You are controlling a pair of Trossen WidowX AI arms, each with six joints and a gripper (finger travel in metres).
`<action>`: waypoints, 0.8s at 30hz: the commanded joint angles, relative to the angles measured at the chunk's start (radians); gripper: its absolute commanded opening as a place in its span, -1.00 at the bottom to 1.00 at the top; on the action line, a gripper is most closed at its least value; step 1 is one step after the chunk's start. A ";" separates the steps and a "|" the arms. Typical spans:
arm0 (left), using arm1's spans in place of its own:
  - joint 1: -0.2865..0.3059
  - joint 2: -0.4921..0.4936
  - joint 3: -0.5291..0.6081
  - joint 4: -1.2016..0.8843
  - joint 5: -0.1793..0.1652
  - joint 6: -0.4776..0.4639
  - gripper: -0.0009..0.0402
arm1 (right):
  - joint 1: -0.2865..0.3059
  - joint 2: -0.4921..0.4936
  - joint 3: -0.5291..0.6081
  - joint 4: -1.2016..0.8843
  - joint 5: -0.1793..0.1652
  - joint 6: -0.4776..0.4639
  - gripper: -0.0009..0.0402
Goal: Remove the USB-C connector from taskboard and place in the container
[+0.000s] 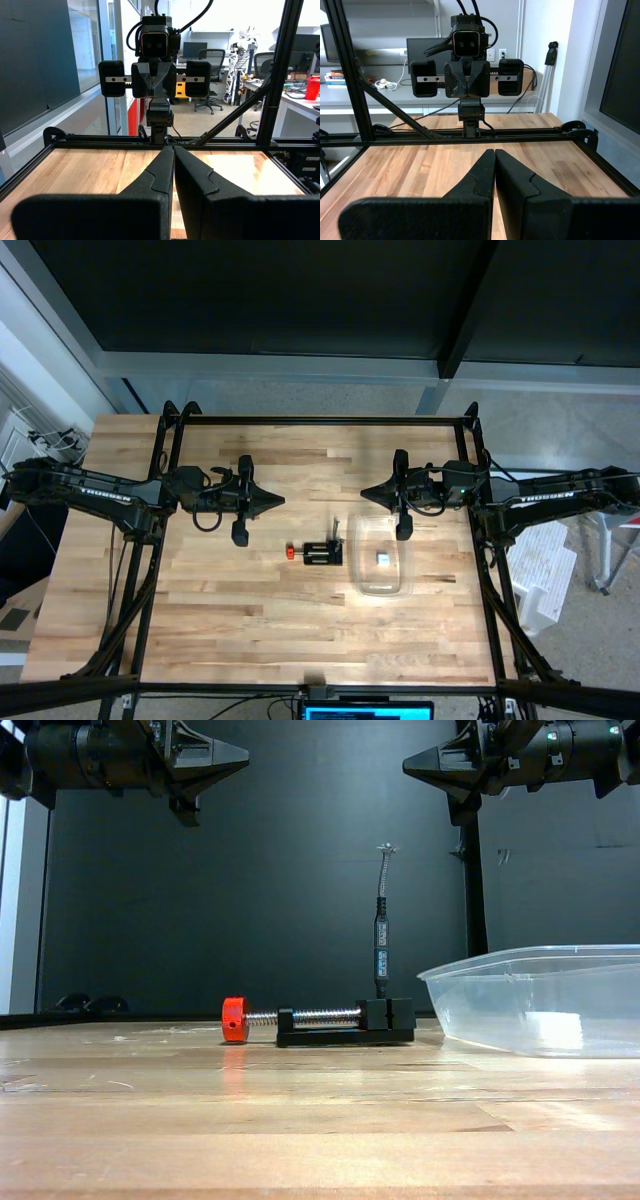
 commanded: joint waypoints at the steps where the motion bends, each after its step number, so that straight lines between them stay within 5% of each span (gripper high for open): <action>1: 0.000 0.000 0.000 0.000 0.000 0.000 -0.96 | 0.000 0.000 0.000 0.000 0.000 0.000 -0.96; 24: 0.001 0.000 0.000 0.000 0.000 0.000 -0.96 | 0.000 0.002 0.034 -0.063 0.000 -0.002 -0.96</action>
